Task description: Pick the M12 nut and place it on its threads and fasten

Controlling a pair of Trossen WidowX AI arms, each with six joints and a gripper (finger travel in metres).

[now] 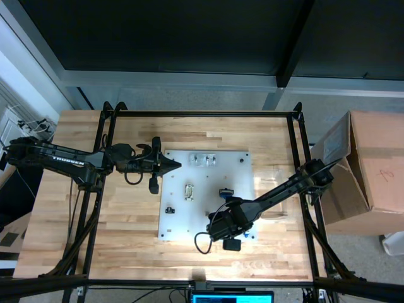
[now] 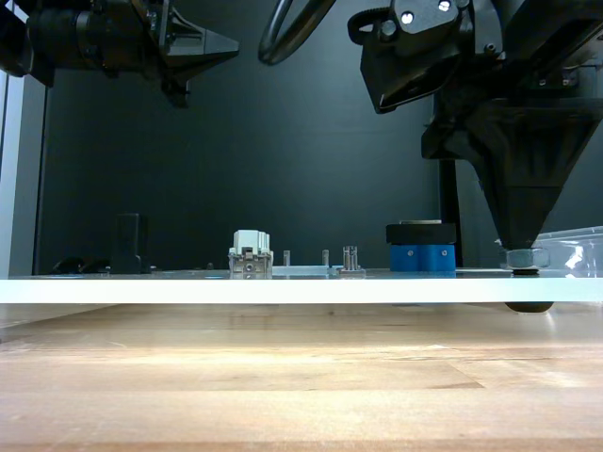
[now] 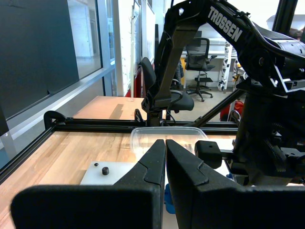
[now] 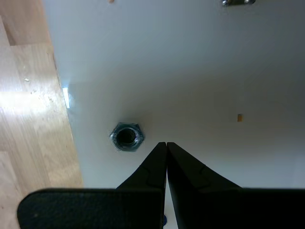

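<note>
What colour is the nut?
Nut: silver, right wrist view. Right gripper near it; left gripper above board.

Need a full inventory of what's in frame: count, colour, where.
Table: 1, wood, under everything.
Frame: 1, black, around the table.
Board: 1, white, mid-table.
Stud: 1, black, board's near right edge.
Nut: 1, silver, on the stud, held by nothing.
Tray: 1, clear, at the board's right side.
Block: 1, blue with black cap, right of mid-board.
Connector: 1, white-grey, mid-board.
Box: 1, brown cardboard, right of the table.
Left tool: 1, black, shut, raised over the board's far left edge.
Right tool: 1, black, shut, tips right by the nut, not gripping it.
</note>
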